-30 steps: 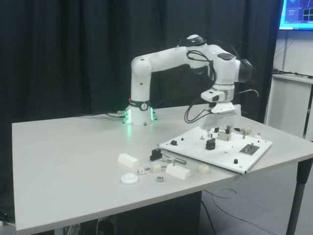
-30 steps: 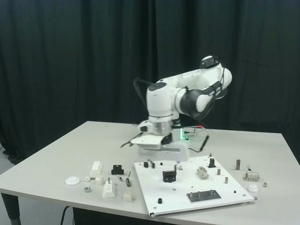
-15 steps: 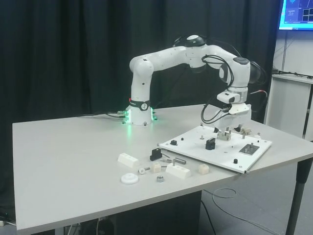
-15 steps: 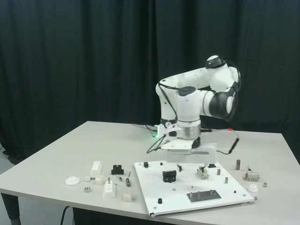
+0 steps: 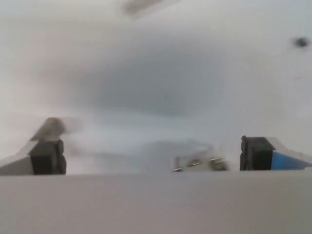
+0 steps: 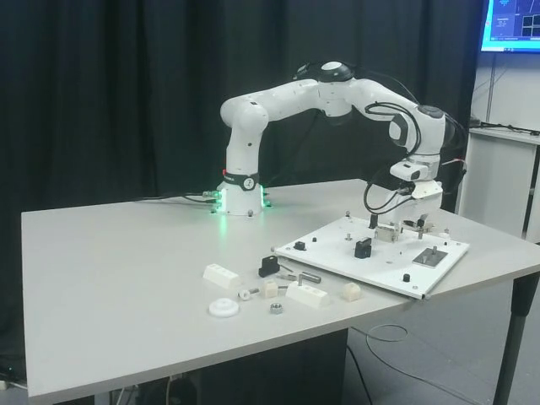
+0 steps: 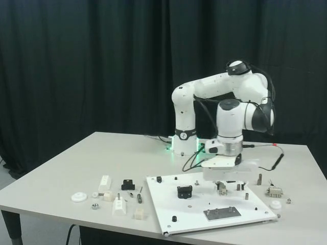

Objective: Remove round peg 3.

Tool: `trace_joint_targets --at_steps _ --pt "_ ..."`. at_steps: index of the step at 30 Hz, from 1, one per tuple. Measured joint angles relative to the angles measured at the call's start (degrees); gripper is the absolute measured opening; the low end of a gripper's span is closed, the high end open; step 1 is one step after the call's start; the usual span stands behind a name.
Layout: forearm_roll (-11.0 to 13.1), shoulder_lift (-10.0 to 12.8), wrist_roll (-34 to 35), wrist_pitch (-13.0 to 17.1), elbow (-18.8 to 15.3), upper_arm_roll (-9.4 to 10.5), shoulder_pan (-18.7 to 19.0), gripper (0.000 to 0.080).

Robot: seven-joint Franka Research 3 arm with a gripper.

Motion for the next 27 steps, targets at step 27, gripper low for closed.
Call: trace_joint_targets --at_steps 27 --pt "-2.5 -0.1 10.7 5.8 -3.8 1.13 11.7 0.08"
